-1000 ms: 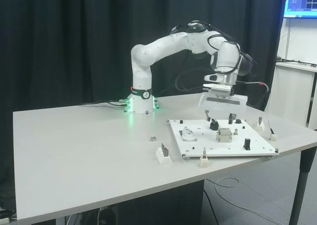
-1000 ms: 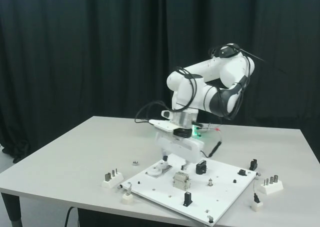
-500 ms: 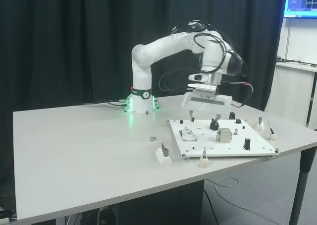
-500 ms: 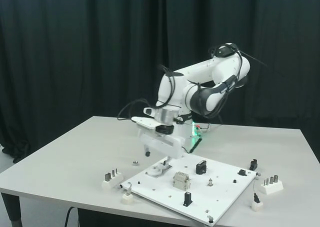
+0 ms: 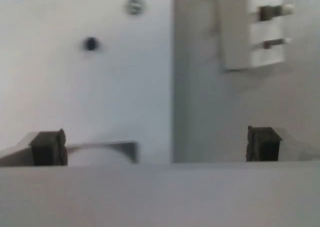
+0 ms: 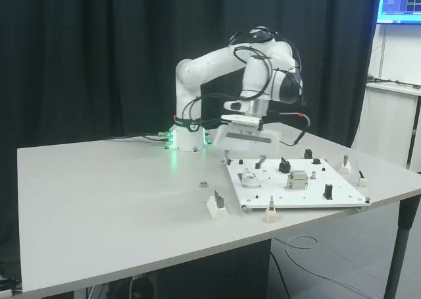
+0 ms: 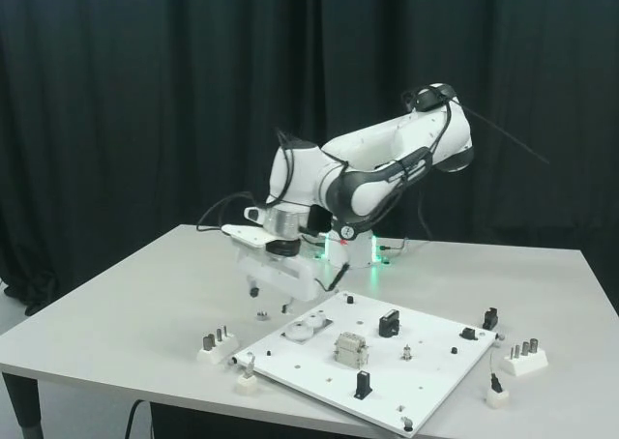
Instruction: Pick bolt 4.
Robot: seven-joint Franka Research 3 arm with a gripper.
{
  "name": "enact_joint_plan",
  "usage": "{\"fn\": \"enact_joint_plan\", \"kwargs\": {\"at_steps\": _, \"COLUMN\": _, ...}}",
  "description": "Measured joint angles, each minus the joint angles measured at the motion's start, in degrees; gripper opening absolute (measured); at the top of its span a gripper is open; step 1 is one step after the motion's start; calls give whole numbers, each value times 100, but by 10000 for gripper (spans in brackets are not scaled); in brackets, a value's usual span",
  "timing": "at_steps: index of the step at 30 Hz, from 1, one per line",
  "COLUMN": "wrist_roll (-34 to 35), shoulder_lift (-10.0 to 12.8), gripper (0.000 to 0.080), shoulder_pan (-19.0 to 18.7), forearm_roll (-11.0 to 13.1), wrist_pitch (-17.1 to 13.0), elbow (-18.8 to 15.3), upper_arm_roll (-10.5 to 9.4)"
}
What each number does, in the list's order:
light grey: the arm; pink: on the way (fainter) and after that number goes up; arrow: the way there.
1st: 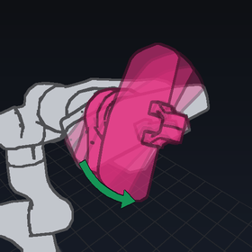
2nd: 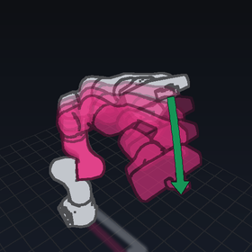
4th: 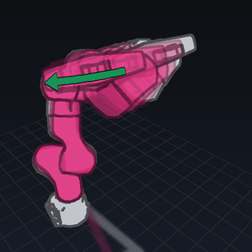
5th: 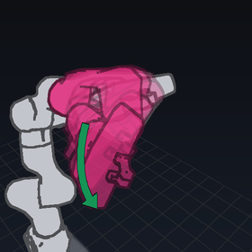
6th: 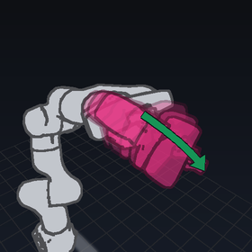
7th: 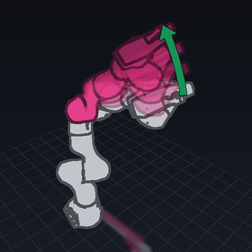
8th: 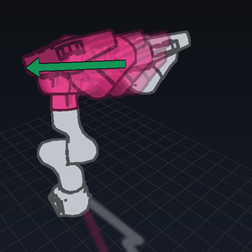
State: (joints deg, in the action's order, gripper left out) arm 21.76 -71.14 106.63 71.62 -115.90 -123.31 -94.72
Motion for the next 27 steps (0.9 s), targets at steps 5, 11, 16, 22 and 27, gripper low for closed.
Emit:
{"fn": "enact_joint_plan", "kwargs": {"at_steps": 5, "wrist_roll": -161, "shoulder_lift": -21, "gripper": 800, "shoulder_pan": 116, "forearm_roll": 66, "wrist_pitch": -4, "elbow": -211, "upper_arm_roll": 6}}
{"fn": "enact_joint_plan", "kwargs": {"at_steps": 11, "wrist_roll": -294, "shoulder_lift": -60, "gripper": 800, "shoulder_pan": 229, "forearm_roll": 241, "wrist_pitch": -52, "elbow": -468, "upper_arm_roll": 9}}
{"fn": "enact_joint_plan", "kwargs": {"at_steps": 16, "wrist_roll": -528, "shoulder_lift": -86, "gripper": 800, "shoulder_pan": 306, "forearm_roll": 518, "wrist_pitch": -71, "elbow": -685, "upper_arm_roll": 8}}
{"fn": "enact_joint_plan", "kwargs": {"at_steps": 22, "wrist_roll": -986, "shoulder_lift": -87, "gripper": 800, "shoulder_pan": 396, "forearm_roll": 894, "wrist_pitch": -66, "elbow": -928, "upper_arm_roll": -4}}
{"fn": "enact_joint_plan", "kwargs": {"at_steps": 27, "wrist_roll": -1341, "shoulder_lift": -87, "gripper": 800, "shoulder_pan": 467, "forearm_roll": 1137, "wrist_pitch": -30, "elbow": -1084, "upper_arm_roll": -18}}
